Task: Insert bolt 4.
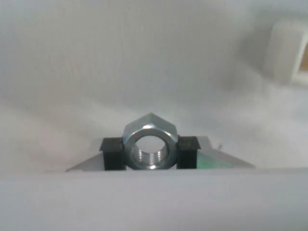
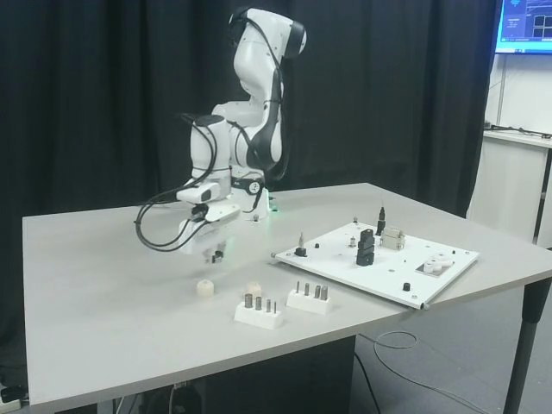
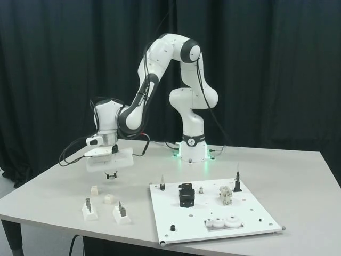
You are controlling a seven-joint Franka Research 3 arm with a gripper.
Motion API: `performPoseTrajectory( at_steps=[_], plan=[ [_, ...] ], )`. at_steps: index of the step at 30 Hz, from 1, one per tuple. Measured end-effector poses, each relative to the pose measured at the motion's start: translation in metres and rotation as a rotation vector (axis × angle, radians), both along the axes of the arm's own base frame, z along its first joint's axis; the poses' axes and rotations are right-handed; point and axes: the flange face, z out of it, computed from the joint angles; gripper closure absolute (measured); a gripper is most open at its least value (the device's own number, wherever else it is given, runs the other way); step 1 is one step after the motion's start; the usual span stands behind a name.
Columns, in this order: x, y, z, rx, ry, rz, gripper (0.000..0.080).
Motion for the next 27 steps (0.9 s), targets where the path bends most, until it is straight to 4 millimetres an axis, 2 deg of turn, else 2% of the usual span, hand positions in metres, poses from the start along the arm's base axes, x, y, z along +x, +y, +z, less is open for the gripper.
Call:
performPoseTrajectory(
  at_steps=[7,15,27],
  plan=[
    [0.035,0.022,0.026,0.028,-0.038,-0.014,0.0577],
    [0.08,0.059,0.052,0.04,-0.077,-0.023,0.0577],
    [0.139,0.121,0.073,0.041,-0.117,-0.031,0.0577]
  ],
)
